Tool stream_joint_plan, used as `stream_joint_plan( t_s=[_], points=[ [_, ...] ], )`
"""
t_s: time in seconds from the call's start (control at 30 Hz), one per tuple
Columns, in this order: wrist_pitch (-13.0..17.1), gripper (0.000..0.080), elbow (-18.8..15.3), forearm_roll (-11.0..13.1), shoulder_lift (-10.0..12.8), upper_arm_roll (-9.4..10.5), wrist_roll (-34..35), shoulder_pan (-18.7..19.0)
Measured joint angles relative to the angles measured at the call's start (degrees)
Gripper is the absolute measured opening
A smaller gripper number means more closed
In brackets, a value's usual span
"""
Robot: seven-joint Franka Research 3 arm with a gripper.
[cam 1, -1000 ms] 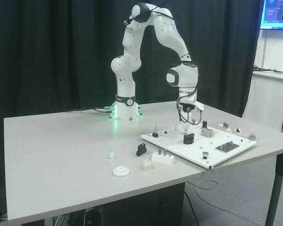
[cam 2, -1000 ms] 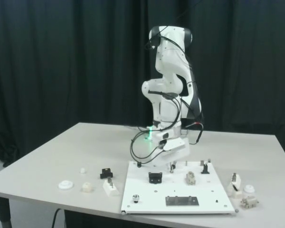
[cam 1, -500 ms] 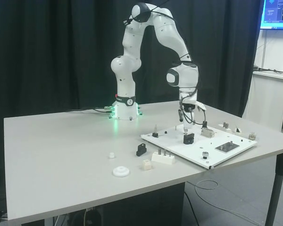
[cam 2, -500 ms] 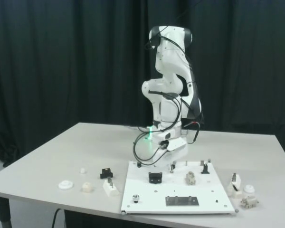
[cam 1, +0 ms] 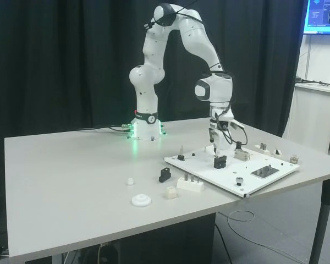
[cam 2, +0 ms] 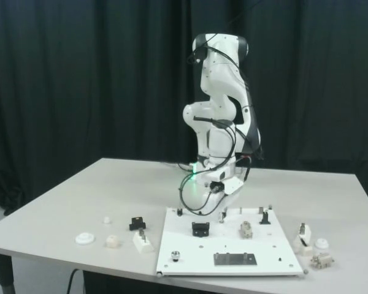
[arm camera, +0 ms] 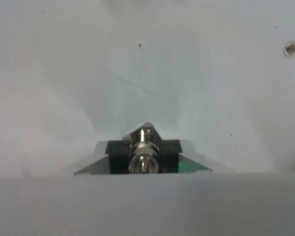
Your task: Insert BNC.
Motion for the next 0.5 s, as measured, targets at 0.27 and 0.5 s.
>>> stream_joint_plan(
  t_s=[0.27,0.5],
  points=[
    [0.0,0.0121,0.1,-3.8,0.0,0.32,-3.5,0.0],
    [-0.1,0.0121,0.1,-5.9,0.0,0.50,-6.6,0.0]
  ],
)
